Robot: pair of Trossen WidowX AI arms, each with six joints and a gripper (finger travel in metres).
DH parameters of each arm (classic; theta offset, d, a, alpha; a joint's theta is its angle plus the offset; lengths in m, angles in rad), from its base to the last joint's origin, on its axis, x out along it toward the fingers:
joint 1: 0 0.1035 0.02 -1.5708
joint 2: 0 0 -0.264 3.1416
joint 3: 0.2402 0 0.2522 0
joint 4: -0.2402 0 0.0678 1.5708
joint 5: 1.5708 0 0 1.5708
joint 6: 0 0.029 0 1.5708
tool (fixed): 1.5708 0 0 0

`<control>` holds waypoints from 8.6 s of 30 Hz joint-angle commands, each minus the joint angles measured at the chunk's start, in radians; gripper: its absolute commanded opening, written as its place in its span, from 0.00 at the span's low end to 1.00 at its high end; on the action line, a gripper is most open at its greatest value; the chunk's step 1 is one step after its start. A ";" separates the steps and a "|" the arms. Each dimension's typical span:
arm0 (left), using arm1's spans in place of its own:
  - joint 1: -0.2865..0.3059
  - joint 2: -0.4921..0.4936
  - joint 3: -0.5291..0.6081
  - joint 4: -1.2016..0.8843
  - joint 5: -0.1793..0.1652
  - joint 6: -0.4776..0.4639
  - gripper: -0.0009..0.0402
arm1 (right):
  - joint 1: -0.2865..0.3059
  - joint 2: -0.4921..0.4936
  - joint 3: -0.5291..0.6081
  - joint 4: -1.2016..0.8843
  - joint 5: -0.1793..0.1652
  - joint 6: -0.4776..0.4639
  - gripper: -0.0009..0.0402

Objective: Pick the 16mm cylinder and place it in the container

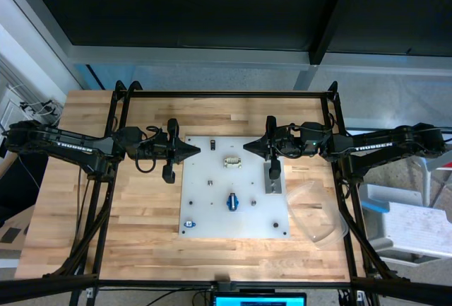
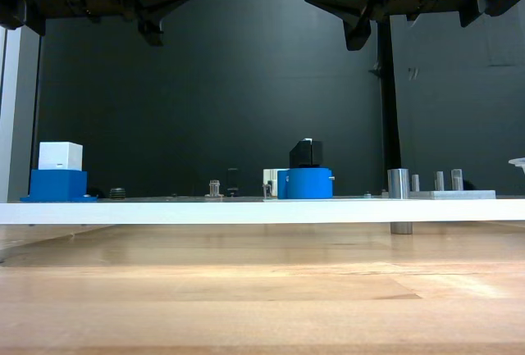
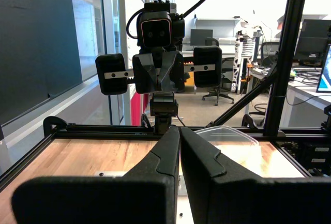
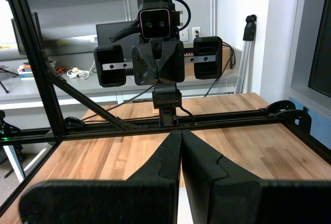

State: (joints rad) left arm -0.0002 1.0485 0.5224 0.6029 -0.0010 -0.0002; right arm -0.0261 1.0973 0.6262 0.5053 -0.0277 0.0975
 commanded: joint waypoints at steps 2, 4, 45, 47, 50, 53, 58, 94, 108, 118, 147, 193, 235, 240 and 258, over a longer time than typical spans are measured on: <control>0.000 0.000 0.000 0.000 0.000 0.000 0.02 | 0.000 0.000 0.001 0.000 0.000 0.000 0.02; 0.000 0.000 0.000 0.000 0.000 0.000 0.02 | 0.000 0.000 0.000 0.000 0.000 0.000 0.02; 0.000 0.000 0.000 0.000 0.000 0.000 0.02 | 0.010 0.081 0.615 -1.371 0.000 -0.005 0.02; 0.000 0.000 0.000 0.000 0.001 0.000 0.02 | 0.022 0.108 0.645 -1.426 0.000 0.002 0.02; 0.000 0.001 0.000 0.000 0.000 0.000 0.02 | 0.052 0.149 0.680 -1.486 0.000 0.011 0.02; 0.000 0.000 0.000 0.000 0.000 0.000 0.02 | 0.088 0.201 0.716 -1.542 0.001 0.023 0.02; 0.000 0.000 0.000 0.000 0.000 0.000 0.02 | 0.159 0.289 0.740 -1.596 0.010 0.031 0.02; 0.000 0.000 0.000 0.000 0.000 0.000 0.02 | 0.352 0.645 0.740 -1.507 0.139 0.123 0.53; 0.000 0.000 0.000 0.000 0.000 0.000 0.02 | 0.360 0.700 0.740 -1.458 0.114 0.122 0.53; 0.000 0.000 0.000 0.000 0.000 0.000 0.02 | 0.361 0.739 0.740 -1.427 0.105 0.121 0.53; 0.000 0.000 0.000 0.000 0.000 0.000 0.02 | 0.360 0.777 0.724 -1.380 0.085 0.129 0.53; 0.000 0.000 0.000 0.000 0.000 0.000 0.02 | 0.358 0.740 0.772 -1.472 0.089 0.129 0.12; 0.000 0.000 0.000 0.000 0.000 0.000 0.02 | 0.497 0.204 0.341 -1.600 -0.214 0.631 0.12; 0.000 0.000 0.000 0.000 0.000 0.000 0.02 | 0.498 0.204 0.281 -1.516 -0.229 0.628 0.12; 0.000 0.000 0.000 0.000 0.000 0.000 0.02 | 0.499 0.206 0.148 -1.409 -0.228 0.628 0.12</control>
State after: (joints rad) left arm -0.0002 1.0489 0.5224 0.6025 -0.0006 -0.0002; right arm 0.4725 1.3025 0.7765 -0.9077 -0.2558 0.7258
